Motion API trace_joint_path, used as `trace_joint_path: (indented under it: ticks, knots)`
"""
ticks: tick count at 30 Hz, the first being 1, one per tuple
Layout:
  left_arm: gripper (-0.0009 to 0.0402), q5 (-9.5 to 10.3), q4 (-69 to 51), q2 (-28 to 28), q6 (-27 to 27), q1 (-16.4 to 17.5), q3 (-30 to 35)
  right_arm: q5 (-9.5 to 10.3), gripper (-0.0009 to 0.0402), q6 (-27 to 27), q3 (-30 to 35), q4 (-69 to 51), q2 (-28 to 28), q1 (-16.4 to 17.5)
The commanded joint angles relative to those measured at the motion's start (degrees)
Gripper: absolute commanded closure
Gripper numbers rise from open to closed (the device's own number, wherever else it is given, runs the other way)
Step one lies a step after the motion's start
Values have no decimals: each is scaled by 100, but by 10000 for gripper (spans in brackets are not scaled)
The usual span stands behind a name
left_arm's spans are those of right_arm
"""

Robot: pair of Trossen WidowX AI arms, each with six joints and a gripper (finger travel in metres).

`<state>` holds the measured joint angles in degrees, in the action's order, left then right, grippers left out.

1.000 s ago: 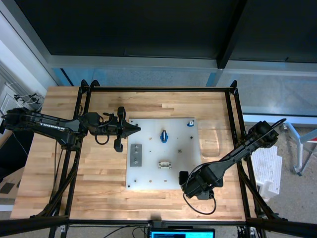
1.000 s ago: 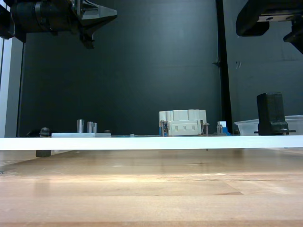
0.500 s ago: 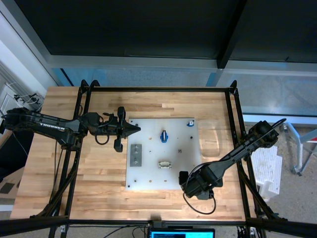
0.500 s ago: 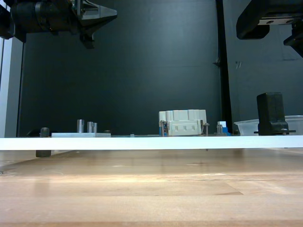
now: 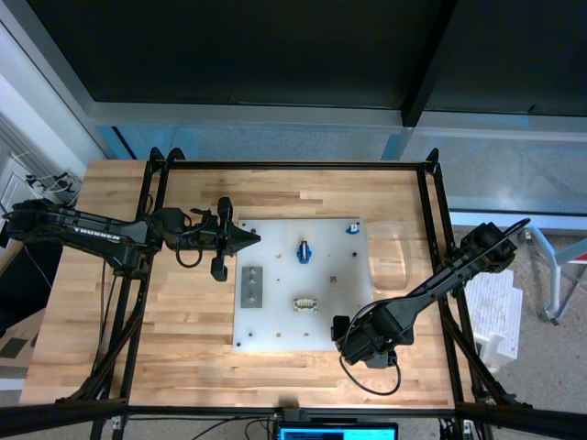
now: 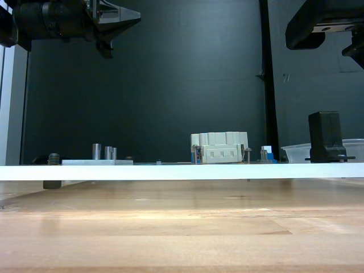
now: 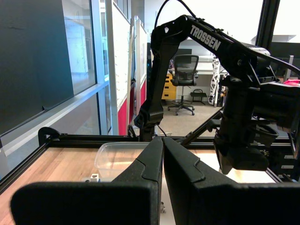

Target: Pick the 16mm bar and install on taskboard

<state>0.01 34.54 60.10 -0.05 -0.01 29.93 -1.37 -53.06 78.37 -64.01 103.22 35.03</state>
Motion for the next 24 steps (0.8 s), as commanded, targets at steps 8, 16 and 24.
trace_joint_path:
  ticks: [8,16,24]
  knots:
    - [393,0,0,0,0,0,2,-15,393,-37,2,20,-4,-28]
    - [393,0,0,0,0,2,2,-15,393,-37,9,24,-4,-48]
    - [393,0,0,0,0,2,2,-11,393,-39,7,26,-37,-66]
